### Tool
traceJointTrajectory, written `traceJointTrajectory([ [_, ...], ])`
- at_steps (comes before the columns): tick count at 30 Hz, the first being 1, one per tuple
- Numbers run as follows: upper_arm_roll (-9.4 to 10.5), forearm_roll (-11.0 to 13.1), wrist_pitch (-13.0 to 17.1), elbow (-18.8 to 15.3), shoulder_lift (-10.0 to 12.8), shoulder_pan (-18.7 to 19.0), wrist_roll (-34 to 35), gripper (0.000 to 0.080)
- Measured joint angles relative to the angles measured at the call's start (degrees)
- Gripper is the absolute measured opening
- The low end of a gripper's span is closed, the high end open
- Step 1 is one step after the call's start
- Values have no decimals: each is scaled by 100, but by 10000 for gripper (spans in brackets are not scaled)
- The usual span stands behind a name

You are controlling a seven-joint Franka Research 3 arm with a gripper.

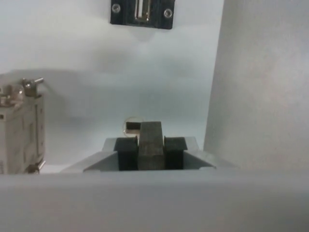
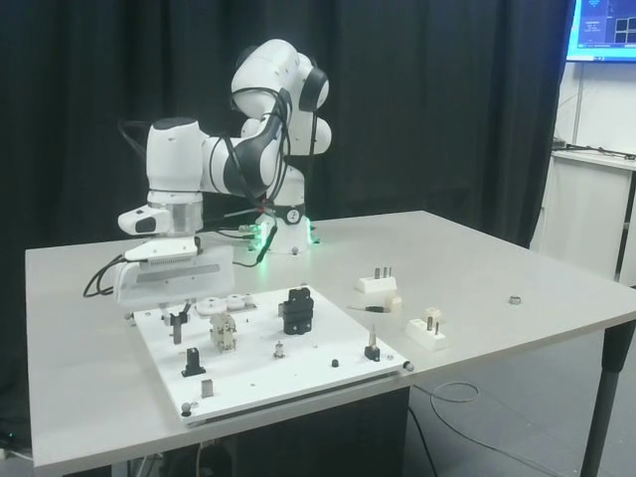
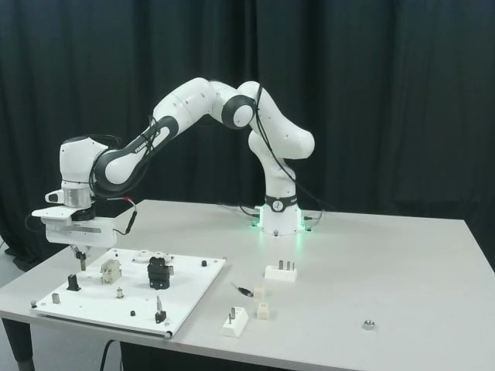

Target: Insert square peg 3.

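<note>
I am holding square peg (image 1: pixel 150 145) clamped between gripper (image 1: pixel 151 153) fingers, hanging above white board (image 2: pixel 288 373). Square hole (image 1: pixel 132 127) sitting just beyond peg tip. Risk: slight offset or tilt jamming peg on hole edge.

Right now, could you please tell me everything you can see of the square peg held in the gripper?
The square peg is a dark bar of square section, metal by the look of it. It stands upright, clamped between the two black fingers of the gripper, its lower end pointing down at the white board. In the wrist view a small square hole lies just beside its tip. In the room views it hangs above the board, not yet inserted.
</note>
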Motion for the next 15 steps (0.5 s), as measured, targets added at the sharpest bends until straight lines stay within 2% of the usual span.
traceJointTrajectory([
  [15,-8,0,-81,51,101,4,0,110],
])
